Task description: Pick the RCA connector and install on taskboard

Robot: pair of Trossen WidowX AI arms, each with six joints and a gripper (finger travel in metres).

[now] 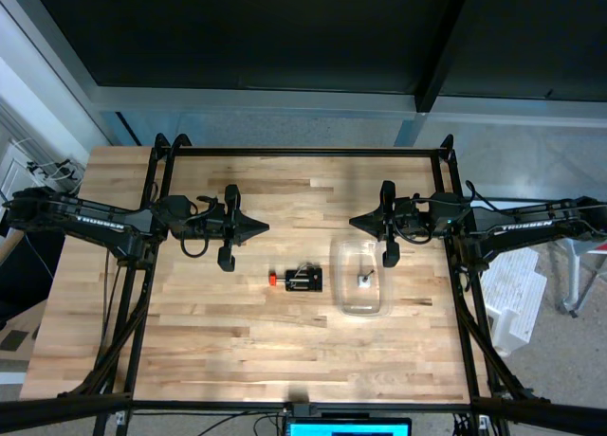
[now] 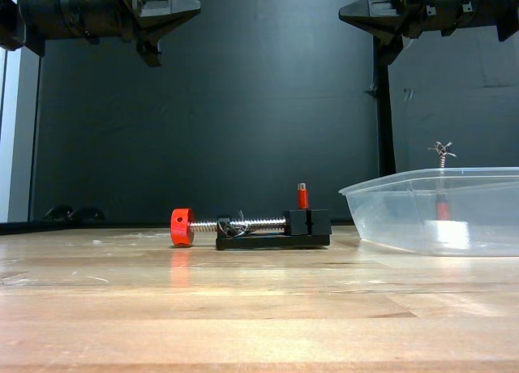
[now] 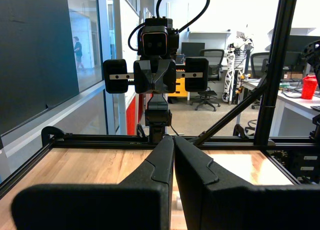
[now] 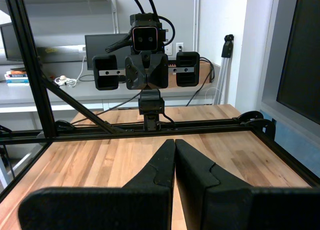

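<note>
1. The RCA connector lies inside the clear tray, on the right half of the desk. It is a tiny pale piece with a dark part, near the middle of the tray floor.
2. The right gripper hangs in the air near the far left corner of the tray, with its tips pointing toward the middle of the desk. The connector is lower and closer to the near edge of the desk, so the two are apart.
3. The left gripper hovers over the left half of the desk, with its tips pointing to the right, toward the other gripper. It is well apart from the connector, and the taskboard lies between them, nearer to the desk's near edge.
4. The taskboard rests flat on the desk, just beside the left wall of the tray but not touching it. Its red knob is on the end that faces away from the tray.
5. In the wrist views the fingers of the left gripper are pressed together with no gap, and the right gripper is the same. Each one holds nothing and touches nothing.
6. In the low view both grippers, left and right, are high above the desk. The taskboard is far below them, and a small red post stands upright on its right part.
</note>
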